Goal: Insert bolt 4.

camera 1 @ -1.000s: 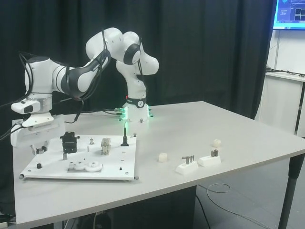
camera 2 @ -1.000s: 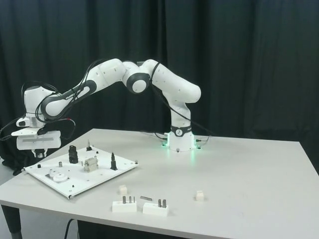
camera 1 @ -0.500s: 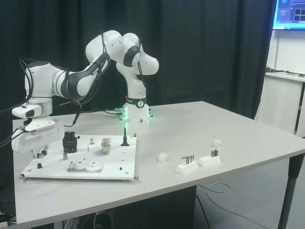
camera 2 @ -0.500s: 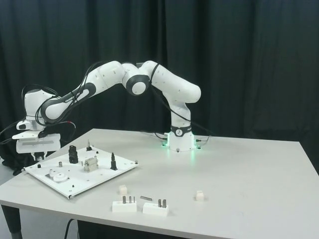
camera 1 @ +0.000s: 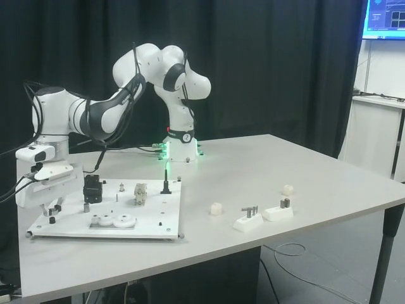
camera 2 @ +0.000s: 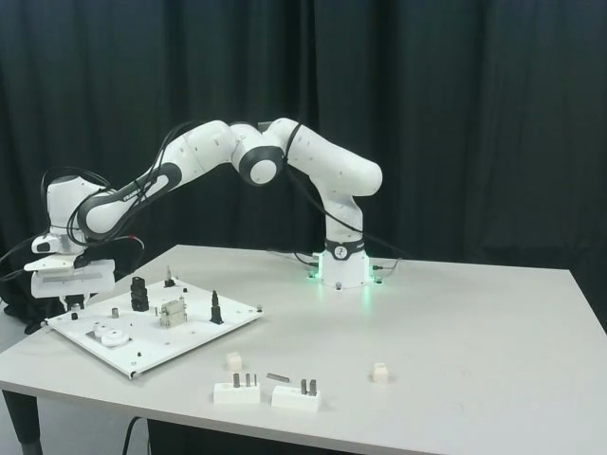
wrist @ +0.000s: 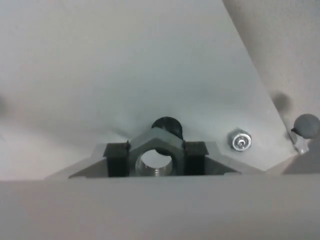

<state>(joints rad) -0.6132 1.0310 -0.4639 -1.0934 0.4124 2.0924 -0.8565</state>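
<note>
The gripper (camera 1: 52, 208) is held low over the far left corner of the flat white assembly board (camera 1: 152, 221) on the grey counter (camera 1: 304, 183). In the wrist view a grey hexagonal threaded metal piece (wrist: 155, 159), apparently bolt 4, is seen clenched between the black finger pads (wrist: 116, 159), directly above a round black knob (wrist: 166, 123) on the board. A small grey nut (wrist: 239, 140) sits at about 3 o'clock of the piece, with a grey board foot (wrist: 306, 125) beyond. Nearby on the board stand a black block (camera 1: 92, 188), white gears (camera 1: 114, 221) and a black post (camera 1: 166, 183). Two white bolt holders (camera 1: 262, 215) lie well apart, at the counter's 3 o'clock side.
</note>
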